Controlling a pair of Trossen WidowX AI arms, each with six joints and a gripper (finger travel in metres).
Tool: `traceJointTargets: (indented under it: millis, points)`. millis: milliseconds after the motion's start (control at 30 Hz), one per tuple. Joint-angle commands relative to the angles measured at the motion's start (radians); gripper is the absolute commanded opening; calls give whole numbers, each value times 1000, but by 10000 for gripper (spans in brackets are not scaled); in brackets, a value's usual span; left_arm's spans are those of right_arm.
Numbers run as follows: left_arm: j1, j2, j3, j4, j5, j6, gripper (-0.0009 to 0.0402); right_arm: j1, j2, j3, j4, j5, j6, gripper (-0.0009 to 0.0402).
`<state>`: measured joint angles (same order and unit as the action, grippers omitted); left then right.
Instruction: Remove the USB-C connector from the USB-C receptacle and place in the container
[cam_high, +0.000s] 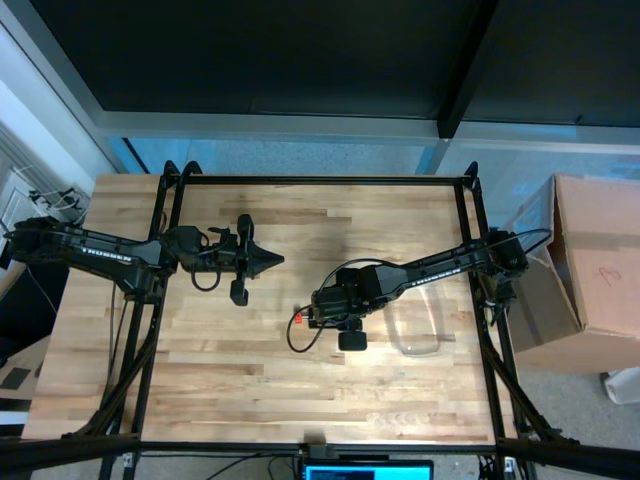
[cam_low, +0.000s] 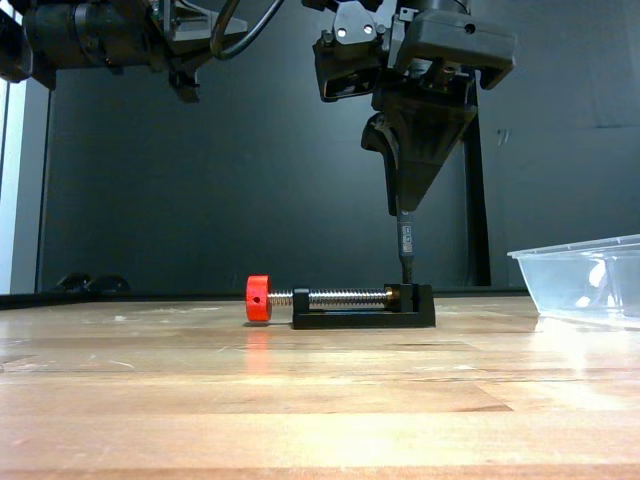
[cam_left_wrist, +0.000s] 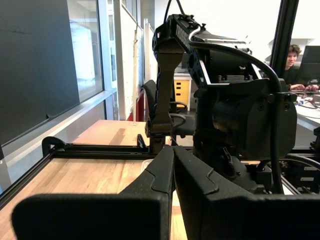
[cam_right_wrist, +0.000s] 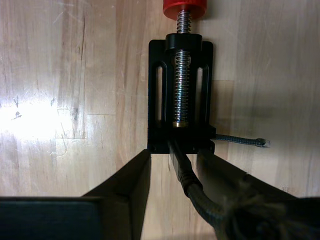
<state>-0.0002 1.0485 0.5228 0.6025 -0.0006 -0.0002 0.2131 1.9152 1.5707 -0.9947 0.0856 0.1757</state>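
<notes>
The USB-C connector (cam_low: 406, 248) stands upright, its lower end in the black screw-clamp fixture (cam_low: 365, 306) with a red knob (cam_low: 258, 298); how deep it sits I cannot tell. My right gripper (cam_right_wrist: 172, 152) hangs straight above the fixture, open, its fingers (cam_right_wrist: 127, 187) on either side of the connector (cam_right_wrist: 180, 167) with small gaps. The braided cable (cam_right_wrist: 205, 212) runs back under the right finger. My left gripper (cam_high: 268, 260) hovers high over the table's left-centre, shut and empty, fingertips (cam_left_wrist: 165, 172) pressed together. The clear plastic container (cam_high: 415, 325) lies right of the fixture (cam_high: 312, 318).
A short braided cable stub (cam_right_wrist: 240, 141) sticks out beside the fixture. A black cable loop (cam_high: 298, 338) lies near the red knob. The container (cam_low: 590, 280) sits low on the table. A black frame (cam_high: 320, 181) borders the table; a cardboard box (cam_high: 590, 270) stands off its right edge.
</notes>
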Motion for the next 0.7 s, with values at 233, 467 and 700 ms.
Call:
traceJointTargets:
  millis: [233,467,700]
  points:
    - [0,0,0,0,0,0,0,0,-2,2,-4,1,2,-2]
    - [0,0,0,0,0,0,0,1,-2,2,-6,3,1,-2]
    - [0,0,0,0,0,0,0,0,-21,2,-11,2,3,0]
